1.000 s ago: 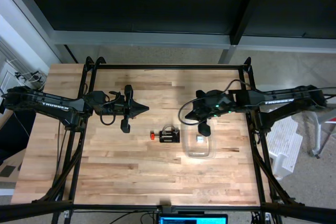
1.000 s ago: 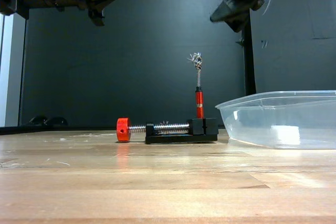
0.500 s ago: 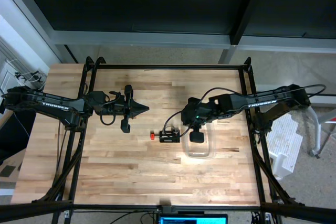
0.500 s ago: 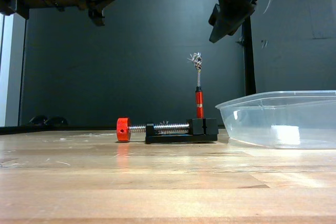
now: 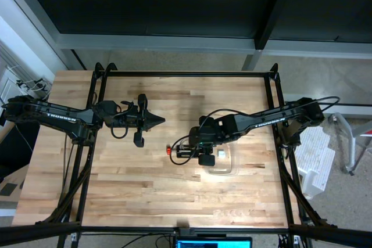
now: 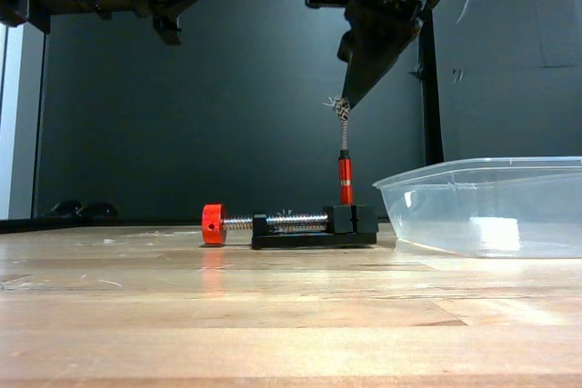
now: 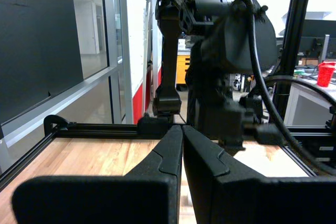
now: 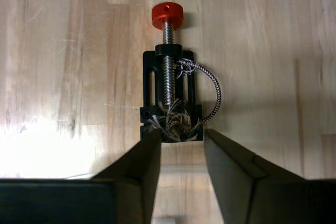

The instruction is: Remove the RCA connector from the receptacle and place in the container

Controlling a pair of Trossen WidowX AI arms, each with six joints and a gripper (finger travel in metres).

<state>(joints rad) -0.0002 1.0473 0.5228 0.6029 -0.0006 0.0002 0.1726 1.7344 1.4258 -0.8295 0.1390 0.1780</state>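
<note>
The receptacle (image 6: 314,224) is a black block with a red cap (image 6: 213,223), lying on the wooden table. The RCA connector (image 6: 346,179) stands upright in its right end, red-bodied, with a springy wire and a frayed tip. My right gripper (image 6: 348,97) hangs directly over that tip, just touching or barely above it. In the right wrist view its open fingers (image 8: 144,163) flank the receptacle (image 8: 170,93) and the frayed connector end (image 8: 176,120). The clear container (image 5: 229,169) sits just right of the receptacle (image 5: 181,151). My left gripper (image 5: 156,121) hovers shut, well to the left.
A small white cube (image 5: 221,154) lies inside the container (image 6: 482,206). A black frame (image 5: 186,74) borders the table on the far side and both flanks. The right arm's cable loops near the receptacle.
My right arm has swung left from over the container and come down until its fingertips are at the connector's frayed tip. The left arm has not moved.
</note>
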